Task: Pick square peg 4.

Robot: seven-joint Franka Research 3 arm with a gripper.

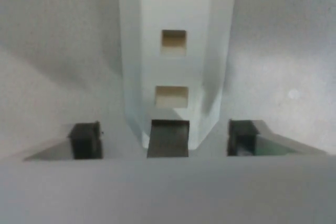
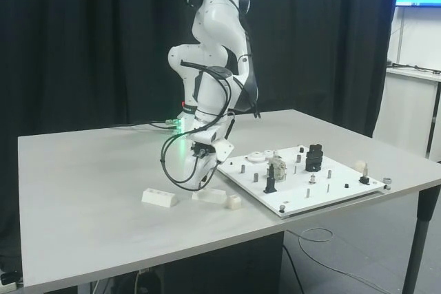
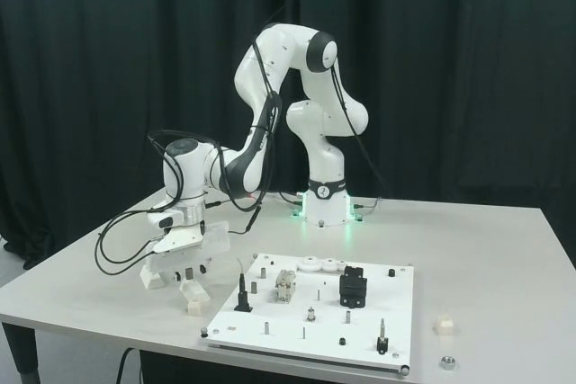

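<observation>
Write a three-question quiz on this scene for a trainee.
1. True or false: the tool is shut on the square peg.
2. In the wrist view, how many empty square holes show in the white peg holder? A. one B. three C. six
3. Fill in: the peg holder rests on the grey ___.

Key:
1. False. The fingers stand open on either side of the peg, apart from it.
2. B. Three empty holes show in a row beyond the peg, the farthest cut off by the picture's edge.
3. table.
</observation>
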